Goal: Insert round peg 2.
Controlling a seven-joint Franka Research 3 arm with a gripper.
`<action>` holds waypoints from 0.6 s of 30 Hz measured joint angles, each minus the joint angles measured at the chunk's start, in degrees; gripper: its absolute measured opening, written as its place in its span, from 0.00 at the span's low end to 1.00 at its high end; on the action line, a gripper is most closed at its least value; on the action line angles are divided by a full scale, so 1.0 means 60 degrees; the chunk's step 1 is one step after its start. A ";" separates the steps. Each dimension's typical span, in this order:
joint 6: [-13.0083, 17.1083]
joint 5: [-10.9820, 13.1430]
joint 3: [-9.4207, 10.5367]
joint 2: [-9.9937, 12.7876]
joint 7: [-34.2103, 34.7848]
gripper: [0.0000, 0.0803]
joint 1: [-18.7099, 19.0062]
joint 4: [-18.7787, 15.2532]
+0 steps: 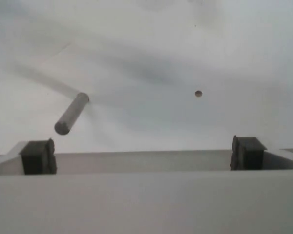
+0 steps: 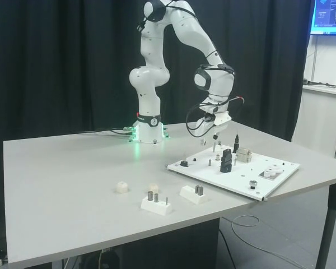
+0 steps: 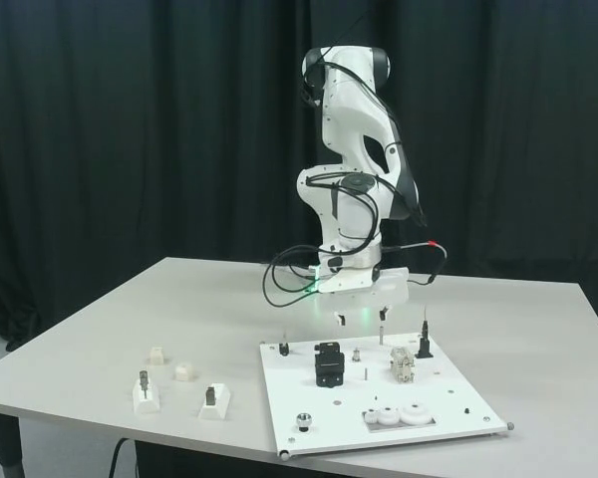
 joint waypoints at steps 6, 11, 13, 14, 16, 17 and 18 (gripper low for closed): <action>0.0013 -0.0014 -0.0002 0.0000 0.0000 1.00 -0.0008 0.0000; 0.0050 -0.0014 -0.0002 0.0001 0.0000 1.00 -0.0009 0.0000; 0.0078 -0.0014 -0.0003 0.0003 0.0000 1.00 -0.0009 0.0000; 0.0093 -0.0015 -0.0003 0.0004 0.0000 1.00 -0.0009 0.0000; 0.0126 -0.0014 -0.0006 0.0010 0.0000 1.00 -0.0011 0.0000; 0.0142 -0.0014 -0.0008 0.0014 0.0000 1.00 -0.0011 0.0000; 0.0161 -0.0014 -0.0010 0.0020 0.0000 1.00 -0.0011 0.0000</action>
